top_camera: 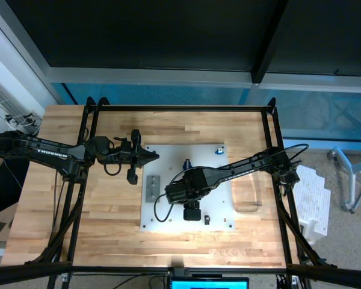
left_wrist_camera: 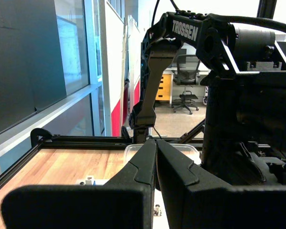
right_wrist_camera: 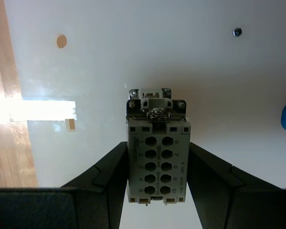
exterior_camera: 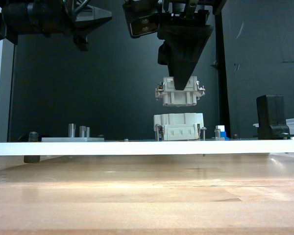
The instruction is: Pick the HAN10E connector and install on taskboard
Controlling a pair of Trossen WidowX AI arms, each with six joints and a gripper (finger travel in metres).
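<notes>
The HAN10E connector (exterior_camera: pixel 180 91) is a beige block with metal end tabs, hanging level a short way above a matching beige socket (exterior_camera: pixel 179 127) on the white taskboard (exterior_camera: pixel 137 147). My right gripper (exterior_camera: pixel 183 73) is shut on it from above. In the right wrist view the connector (right_wrist_camera: pixel 157 157) shows two rows of round holes, with a black finger (right_wrist_camera: pixel 105 171) on either side. Over the middle of the taskboard (top_camera: pixel 168 223) sits the right gripper (top_camera: pixel 191 212). My left gripper (top_camera: pixel 145 156) hovers shut and empty at the board's far-left edge, raised high (exterior_camera: pixel 90 19).
On the board stand a grey metal block (top_camera: pixel 153 188), a blue part (top_camera: pixel 187 162) and a small black part (top_camera: pixel 207 220). A clear plastic tray (top_camera: pixel 248 194) lies right of the board. A black upright piece (exterior_camera: pixel 272 117) stands at the board's right end.
</notes>
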